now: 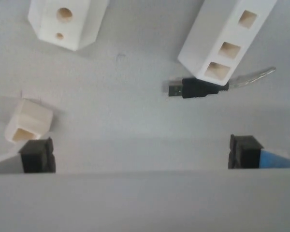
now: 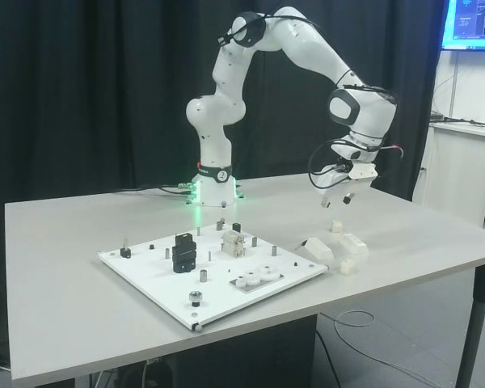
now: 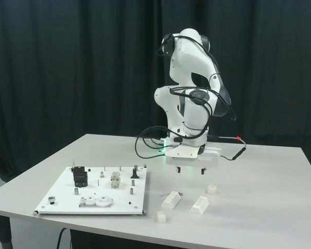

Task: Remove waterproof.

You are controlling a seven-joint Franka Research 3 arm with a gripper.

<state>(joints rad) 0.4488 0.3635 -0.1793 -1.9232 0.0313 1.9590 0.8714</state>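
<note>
My gripper (image 1: 140,153) (image 2: 342,200) (image 3: 191,170) hangs open over the grey table to the side of the white board (image 2: 145,271) (image 3: 62,199), with nothing between its black fingertips (image 1: 36,154). Below it lie a long white block with three square holes (image 1: 227,38) (image 2: 354,250), a white block with round holes (image 1: 67,19) (image 2: 317,249), a small white block (image 1: 28,121) (image 2: 337,226) and a black USB plug (image 1: 198,88) on a cable. The board carries a black part (image 2: 184,252) (image 3: 80,178), a pale connector (image 2: 232,242) and white gears (image 2: 255,280). Which one is the waterproof part I cannot tell.
The arm's base (image 2: 212,190) stands at the back of the table with a green light at its foot. Another small white block (image 3: 160,217) lies near the table's front edge. Short pegs stand up from the board.
</note>
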